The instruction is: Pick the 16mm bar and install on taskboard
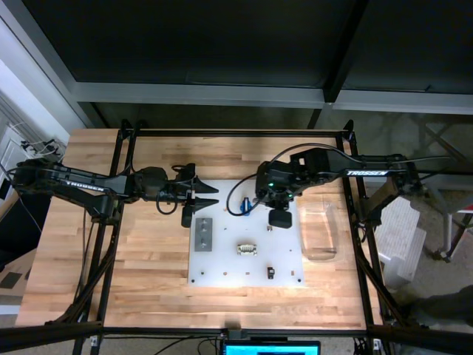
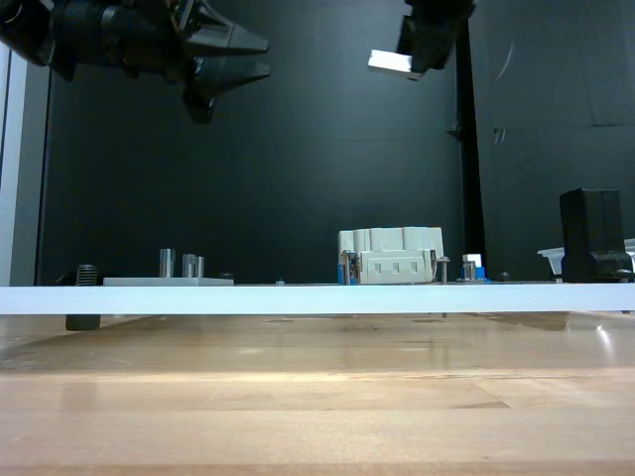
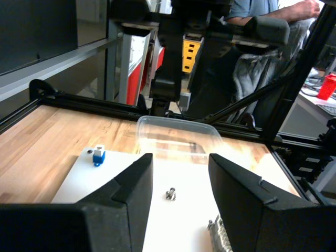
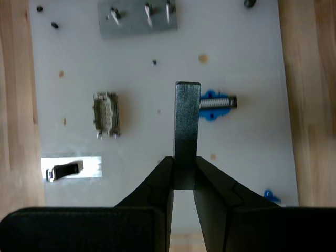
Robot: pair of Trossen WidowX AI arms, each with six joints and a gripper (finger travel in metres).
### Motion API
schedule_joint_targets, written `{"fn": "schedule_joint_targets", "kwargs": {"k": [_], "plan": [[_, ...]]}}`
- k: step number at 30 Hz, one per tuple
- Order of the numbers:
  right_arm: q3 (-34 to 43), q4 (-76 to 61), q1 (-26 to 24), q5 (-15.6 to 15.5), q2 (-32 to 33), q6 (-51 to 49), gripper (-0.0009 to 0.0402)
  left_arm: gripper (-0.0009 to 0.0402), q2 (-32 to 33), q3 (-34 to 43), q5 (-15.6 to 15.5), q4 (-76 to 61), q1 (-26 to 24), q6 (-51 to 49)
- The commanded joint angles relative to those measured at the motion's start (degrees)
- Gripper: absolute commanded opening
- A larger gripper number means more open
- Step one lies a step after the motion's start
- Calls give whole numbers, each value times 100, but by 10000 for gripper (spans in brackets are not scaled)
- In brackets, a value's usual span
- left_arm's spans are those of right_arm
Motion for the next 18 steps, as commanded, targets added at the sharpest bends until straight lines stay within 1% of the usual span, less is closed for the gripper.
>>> {"fn": "schedule_joint_targets", "kwargs": {"k": [1, 4, 8, 18], "plan": [[243, 74, -7, -24, 186, -50, 0, 163, 229, 205, -2, -13, -9, 17], [409, 142, -24, -22, 304, -68, 0, 171, 435, 354, -2, -13, -9, 31], [422, 315, -55, -26, 361, -61, 0, 178, 758, 636, 0, -15, -9, 37], [422, 455, -70, -50, 385, -24, 0, 177, 1294, 1198, 0, -101, -9, 192]]}}
